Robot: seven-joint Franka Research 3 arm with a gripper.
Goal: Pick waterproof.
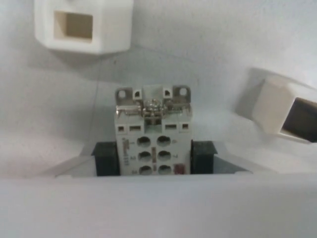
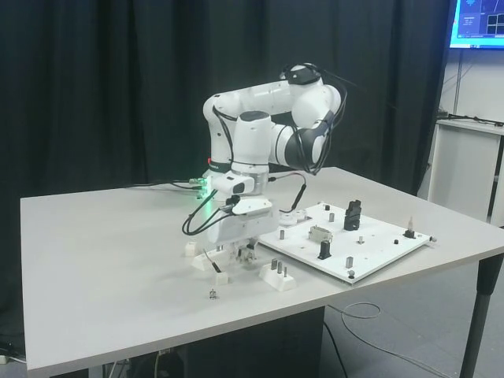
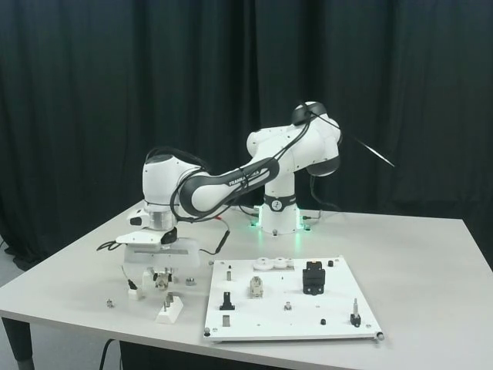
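From the white block [image 1: 83, 26] with its square hole, across to my claw [image 1: 154, 158], whose 2 black fingers [image 1: 105, 157] are closed on the waterproof [image 1: 152, 133] near the table's [image 2: 102, 252] front edge, lies another white block [image 1: 284, 110]

I see the white arm [image 3: 231, 181] folded forward from its base, elbow high, forearm reaching out level. Its wrist points straight down, with the hand [image 1: 153, 156] low over the desk [image 2: 102, 260]. Both black fingers [image 1: 106, 158] clamp a connector block [image 1: 152, 134].
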